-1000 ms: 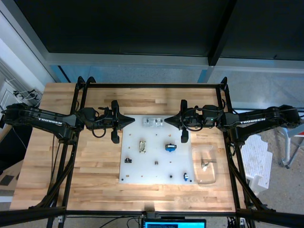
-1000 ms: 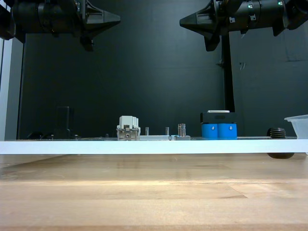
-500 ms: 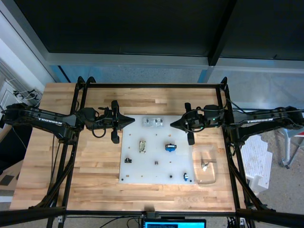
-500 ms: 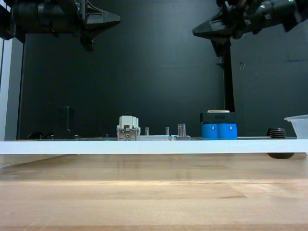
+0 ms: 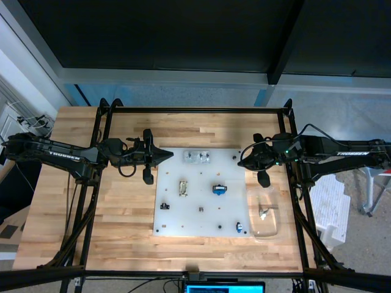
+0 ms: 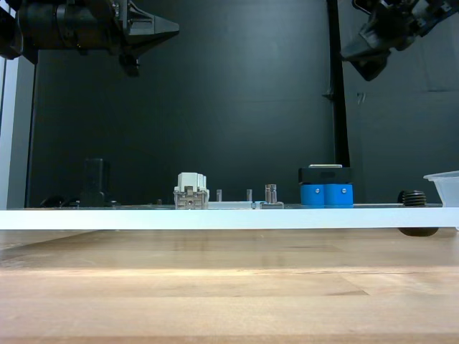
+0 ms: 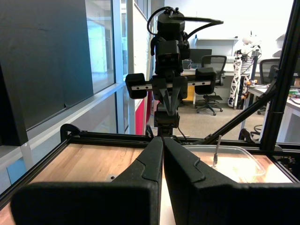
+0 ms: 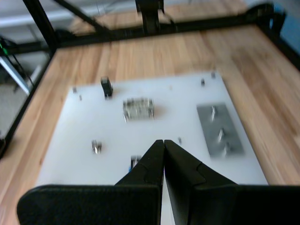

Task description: Pick the RJ45 connector and install on taskboard

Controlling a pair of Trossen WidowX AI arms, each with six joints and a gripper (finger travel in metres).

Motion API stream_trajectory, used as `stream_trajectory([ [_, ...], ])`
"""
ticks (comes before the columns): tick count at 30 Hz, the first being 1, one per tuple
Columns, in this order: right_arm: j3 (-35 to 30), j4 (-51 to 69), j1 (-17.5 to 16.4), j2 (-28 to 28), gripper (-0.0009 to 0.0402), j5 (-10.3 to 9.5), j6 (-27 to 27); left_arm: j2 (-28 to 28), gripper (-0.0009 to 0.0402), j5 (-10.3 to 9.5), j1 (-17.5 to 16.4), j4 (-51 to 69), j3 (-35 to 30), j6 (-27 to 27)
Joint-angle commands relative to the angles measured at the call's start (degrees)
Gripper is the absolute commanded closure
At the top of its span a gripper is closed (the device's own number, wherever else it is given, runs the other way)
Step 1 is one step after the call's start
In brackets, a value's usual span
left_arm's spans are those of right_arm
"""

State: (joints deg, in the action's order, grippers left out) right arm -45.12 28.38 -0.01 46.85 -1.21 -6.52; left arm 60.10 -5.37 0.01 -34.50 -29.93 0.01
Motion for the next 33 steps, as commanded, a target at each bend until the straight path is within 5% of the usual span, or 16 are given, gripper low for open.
stream_trajectory([
  [1, -1.8, 5.7, -0.1, 0.1, 0.0393, 0.13, -0.4, 0.0, 0.0393, 0.00, 0.0, 0.0, 0.0, 0.0],
  [12, -6.8, 20.5, -2.3, 0.2, 0.0393, 0.15, -2.1, 0.0, 0.0393, 0.00, 0.0, 0.0, 0.0, 0.0],
  [19, -6.8, 25.4, -10.3, 0.2, 0.0393, 4.92, -7.0, 0.0, 0.0393, 0.02, 0.0, 0.0, 0.0, 0.0],
  [33, -6.8, 36.0, -23.3, 1.7, 0.0393, 6.21, -18.8, 0.0, 0.0393, 0.00, 0.0, 0.0, 0.0, 0.0],
])
